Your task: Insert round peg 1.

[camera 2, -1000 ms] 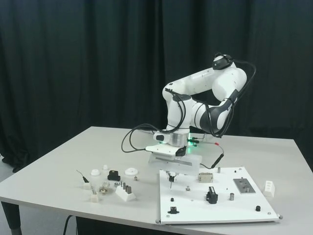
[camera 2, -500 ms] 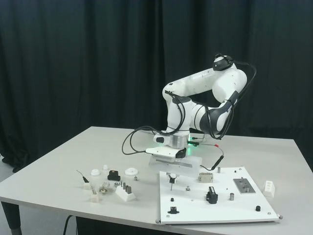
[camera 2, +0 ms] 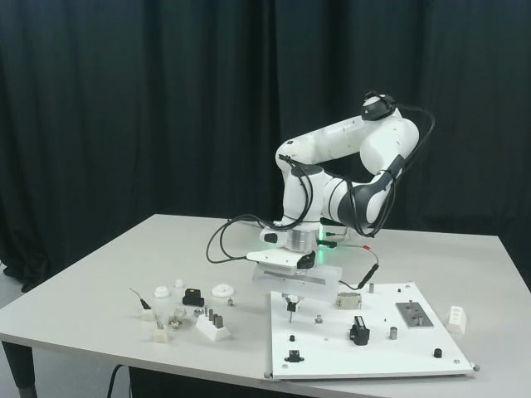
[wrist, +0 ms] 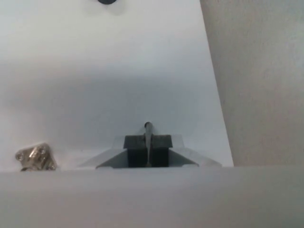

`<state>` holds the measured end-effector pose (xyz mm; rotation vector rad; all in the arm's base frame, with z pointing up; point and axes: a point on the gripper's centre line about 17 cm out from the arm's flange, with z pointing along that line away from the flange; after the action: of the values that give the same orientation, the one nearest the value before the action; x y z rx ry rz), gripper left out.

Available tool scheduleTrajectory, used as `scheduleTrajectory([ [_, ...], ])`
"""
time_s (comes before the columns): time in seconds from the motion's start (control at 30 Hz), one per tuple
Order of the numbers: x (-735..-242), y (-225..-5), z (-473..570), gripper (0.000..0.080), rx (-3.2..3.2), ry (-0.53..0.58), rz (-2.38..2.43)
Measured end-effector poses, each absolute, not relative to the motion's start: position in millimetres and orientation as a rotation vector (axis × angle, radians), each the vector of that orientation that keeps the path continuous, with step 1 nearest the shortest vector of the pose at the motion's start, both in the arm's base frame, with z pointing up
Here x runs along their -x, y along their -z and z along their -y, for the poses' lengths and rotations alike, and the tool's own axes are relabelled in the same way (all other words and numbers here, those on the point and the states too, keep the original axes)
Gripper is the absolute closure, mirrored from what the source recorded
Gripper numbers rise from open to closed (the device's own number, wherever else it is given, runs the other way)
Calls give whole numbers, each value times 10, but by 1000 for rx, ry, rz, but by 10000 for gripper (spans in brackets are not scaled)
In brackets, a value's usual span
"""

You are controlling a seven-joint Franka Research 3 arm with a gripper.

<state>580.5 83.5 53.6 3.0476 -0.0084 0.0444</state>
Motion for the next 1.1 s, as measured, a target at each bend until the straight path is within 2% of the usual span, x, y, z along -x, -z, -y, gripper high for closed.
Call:
scheduleTrajectory([
  [1.0,-5781,-492,-827,786,-3055,-38,-8],
  [1.03,-5777,-489,-821,723,-3054,-37,-9],
  [1.1,-5772,-485,-810,723,-3053,-36,-8],
])
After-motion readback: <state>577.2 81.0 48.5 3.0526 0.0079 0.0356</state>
